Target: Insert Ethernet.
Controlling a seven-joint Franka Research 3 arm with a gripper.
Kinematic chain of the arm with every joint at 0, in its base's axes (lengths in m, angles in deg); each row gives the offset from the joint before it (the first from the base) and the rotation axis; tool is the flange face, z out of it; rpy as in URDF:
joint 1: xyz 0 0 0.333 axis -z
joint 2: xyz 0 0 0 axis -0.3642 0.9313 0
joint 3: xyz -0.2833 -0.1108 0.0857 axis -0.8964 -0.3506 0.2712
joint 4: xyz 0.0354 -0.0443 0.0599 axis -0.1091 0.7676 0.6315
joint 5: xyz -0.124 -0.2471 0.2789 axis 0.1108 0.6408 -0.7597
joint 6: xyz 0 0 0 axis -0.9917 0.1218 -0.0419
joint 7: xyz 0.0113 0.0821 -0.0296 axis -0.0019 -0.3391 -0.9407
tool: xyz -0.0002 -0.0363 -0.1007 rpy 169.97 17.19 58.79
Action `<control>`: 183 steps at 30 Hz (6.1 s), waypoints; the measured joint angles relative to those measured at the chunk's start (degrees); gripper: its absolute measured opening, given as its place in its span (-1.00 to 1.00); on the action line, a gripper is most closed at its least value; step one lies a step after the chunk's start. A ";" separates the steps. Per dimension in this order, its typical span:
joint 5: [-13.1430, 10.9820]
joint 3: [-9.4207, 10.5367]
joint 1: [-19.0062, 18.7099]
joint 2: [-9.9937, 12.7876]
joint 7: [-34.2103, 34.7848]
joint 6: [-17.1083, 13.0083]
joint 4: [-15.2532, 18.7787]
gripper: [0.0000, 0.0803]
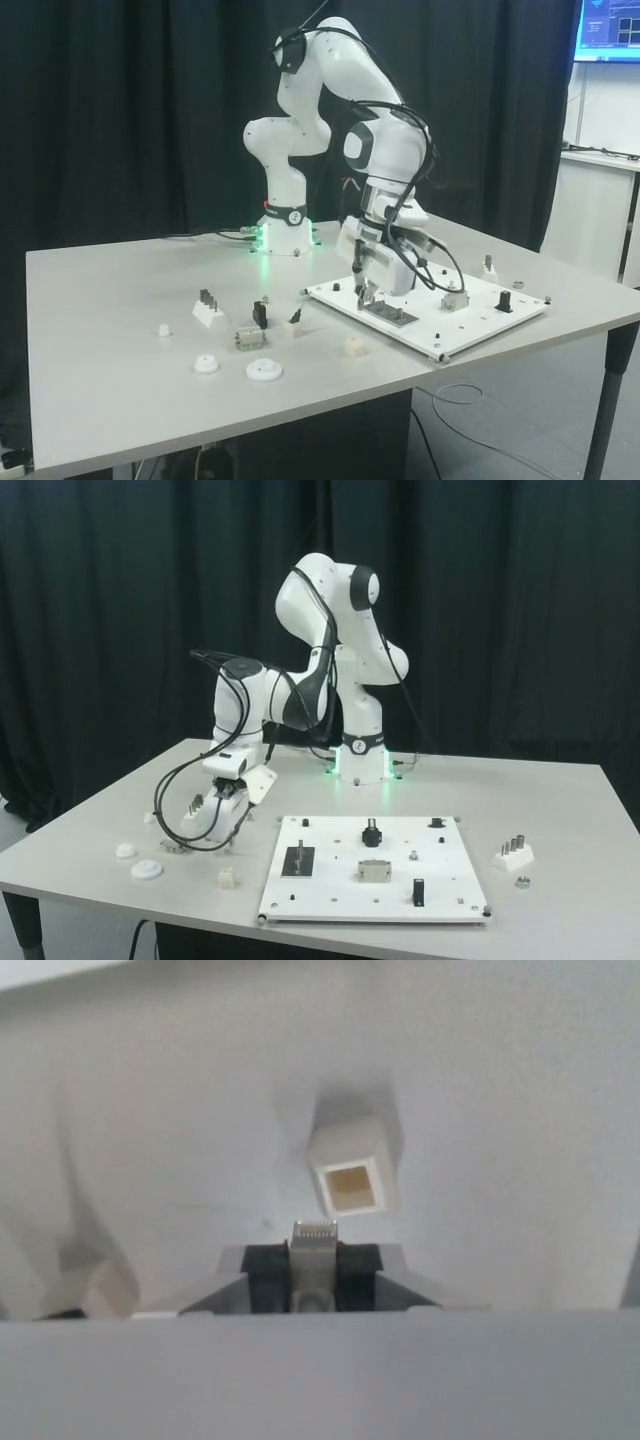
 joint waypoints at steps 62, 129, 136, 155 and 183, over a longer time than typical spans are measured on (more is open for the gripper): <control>-10.49 2.28 -26.43 -26.85 42.37 4.71 33.17 -0.77; -12.57 10.03 -34.36 -32.83 105.88 -10.02 46.75 -0.77; -10.48 10.97 -34.36 -32.80 108.67 -10.63 47.31 -0.77; -6.02 12.49 -34.18 -31.61 115.45 -12.47 48.00 -0.77; -6.07 12.49 -32.17 -28.70 115.85 -15.27 48.00 -0.77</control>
